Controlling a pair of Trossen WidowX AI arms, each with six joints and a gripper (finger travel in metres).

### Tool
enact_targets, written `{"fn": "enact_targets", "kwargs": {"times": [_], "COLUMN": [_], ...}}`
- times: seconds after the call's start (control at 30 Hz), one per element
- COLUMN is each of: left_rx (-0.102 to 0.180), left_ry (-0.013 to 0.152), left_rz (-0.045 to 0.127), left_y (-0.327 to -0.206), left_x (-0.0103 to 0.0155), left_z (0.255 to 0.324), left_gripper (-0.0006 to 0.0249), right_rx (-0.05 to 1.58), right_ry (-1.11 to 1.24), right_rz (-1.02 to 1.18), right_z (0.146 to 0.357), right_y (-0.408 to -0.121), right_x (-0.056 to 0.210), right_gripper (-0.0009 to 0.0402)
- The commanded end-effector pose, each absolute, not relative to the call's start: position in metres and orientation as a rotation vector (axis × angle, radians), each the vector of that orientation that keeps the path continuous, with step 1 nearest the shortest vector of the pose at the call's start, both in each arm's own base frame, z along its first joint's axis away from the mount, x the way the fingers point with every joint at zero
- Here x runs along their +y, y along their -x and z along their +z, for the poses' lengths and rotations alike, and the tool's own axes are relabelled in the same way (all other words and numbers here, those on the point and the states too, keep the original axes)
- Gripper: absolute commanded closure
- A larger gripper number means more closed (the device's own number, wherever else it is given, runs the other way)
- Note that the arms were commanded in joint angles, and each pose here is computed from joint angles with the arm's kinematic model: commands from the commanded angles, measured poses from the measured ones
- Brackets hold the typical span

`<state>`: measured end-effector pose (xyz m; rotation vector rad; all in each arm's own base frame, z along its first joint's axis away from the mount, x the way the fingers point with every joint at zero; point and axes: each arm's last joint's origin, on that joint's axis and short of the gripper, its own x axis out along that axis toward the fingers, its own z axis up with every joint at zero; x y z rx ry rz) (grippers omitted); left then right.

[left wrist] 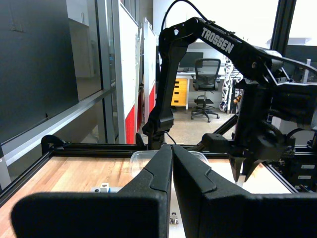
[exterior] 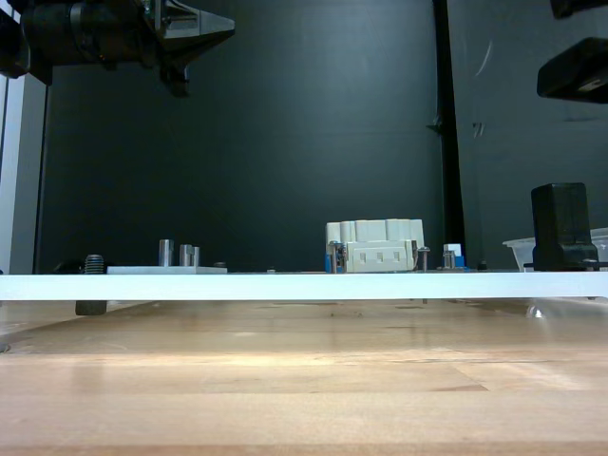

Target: Pick the 16mm bar and install on taskboard

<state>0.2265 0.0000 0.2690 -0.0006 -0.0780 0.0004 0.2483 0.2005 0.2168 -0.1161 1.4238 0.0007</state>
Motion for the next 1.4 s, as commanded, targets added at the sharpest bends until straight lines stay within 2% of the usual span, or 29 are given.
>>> {"fn": "enact_targets", "kwargs": {"times": [0.03,1.4], "left_rx": [-0.078,-0.078], "left_ry": [0.000,0.000], "left_rz": [0.000,0.000], "left_y": [-0.2265,-0.2265], "left_x": [0.0000,0.0000], "left_z": [0.2690,0.2690], "left_gripper": [0.0243,0.0243], "right_rx": [1.426,1.426], "right_ry": [0.116,0.049], "right_rz": [-0.002,-0.042], "right_z": [0.2143,0.2044], "right_y": [-0.2481,-0.2518], "right_x": [0.1995,0.1990], "right_gripper": [0.0393,0.0393]}}
